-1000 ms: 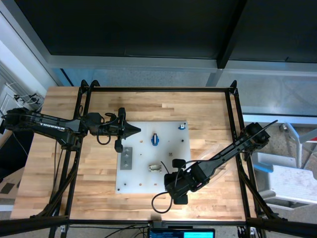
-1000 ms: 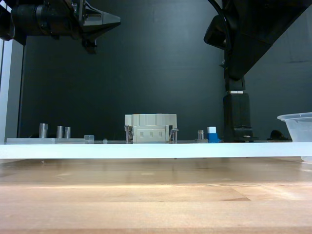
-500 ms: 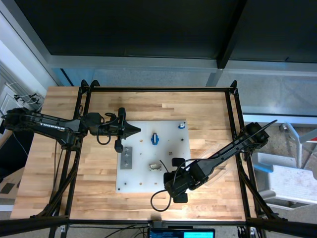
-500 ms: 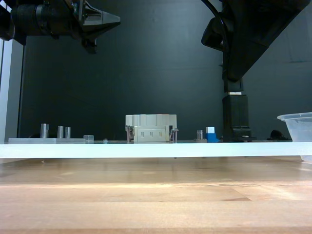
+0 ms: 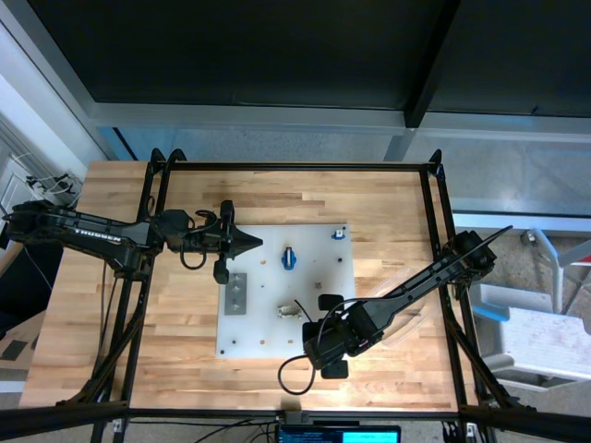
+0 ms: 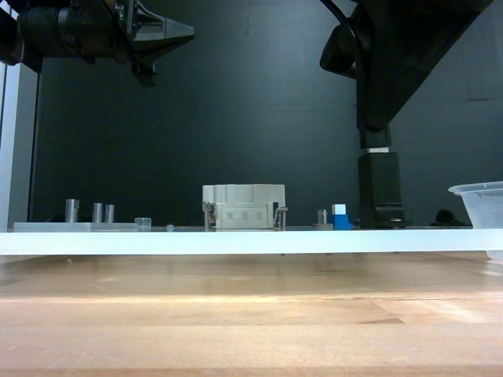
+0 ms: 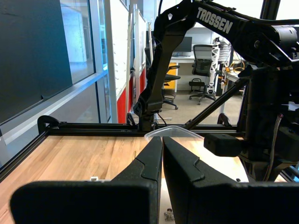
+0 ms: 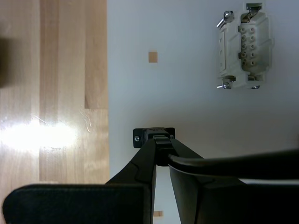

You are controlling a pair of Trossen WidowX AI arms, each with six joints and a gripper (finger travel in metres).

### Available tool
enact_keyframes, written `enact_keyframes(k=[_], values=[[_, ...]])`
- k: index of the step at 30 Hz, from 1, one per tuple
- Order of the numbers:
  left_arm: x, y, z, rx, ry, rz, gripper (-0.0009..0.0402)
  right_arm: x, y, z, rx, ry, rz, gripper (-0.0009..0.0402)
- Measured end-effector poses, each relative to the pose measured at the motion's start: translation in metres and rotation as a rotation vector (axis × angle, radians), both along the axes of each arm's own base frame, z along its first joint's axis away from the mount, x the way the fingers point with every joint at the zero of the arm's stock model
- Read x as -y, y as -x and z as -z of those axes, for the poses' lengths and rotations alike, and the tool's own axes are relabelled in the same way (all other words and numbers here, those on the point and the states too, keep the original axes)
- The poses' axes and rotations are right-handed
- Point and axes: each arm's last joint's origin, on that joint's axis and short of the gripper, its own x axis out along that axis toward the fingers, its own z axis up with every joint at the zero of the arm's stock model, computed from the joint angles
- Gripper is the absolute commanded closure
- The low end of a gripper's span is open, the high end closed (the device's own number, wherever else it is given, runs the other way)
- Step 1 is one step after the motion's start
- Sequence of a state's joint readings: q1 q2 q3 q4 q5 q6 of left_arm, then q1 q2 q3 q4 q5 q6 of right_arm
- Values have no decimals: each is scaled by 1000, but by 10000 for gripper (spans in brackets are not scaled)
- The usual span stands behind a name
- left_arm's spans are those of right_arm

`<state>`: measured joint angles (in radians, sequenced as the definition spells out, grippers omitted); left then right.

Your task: Remove the USB connector from the USB hub and place in the container

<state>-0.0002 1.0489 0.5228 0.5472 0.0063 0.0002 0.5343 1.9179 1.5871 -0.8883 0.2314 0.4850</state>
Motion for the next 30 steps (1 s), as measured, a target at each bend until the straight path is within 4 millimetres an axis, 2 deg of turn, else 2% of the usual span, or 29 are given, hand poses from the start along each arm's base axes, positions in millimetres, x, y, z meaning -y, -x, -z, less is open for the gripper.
enact_keyframes(k=[8,19,22,30], values=[[0,0,0,-1,0,0,392,-4,2,1,51,-15,-4,393],[0,0,0,0,0,0,392,-6,23,-1,182,-44,18,393],[0,0,0,0,0,0,392,-5,30,5,198,-48,32,393],[0,0,0,0,0,0,392,-4,36,5,204,-44,25,393]])
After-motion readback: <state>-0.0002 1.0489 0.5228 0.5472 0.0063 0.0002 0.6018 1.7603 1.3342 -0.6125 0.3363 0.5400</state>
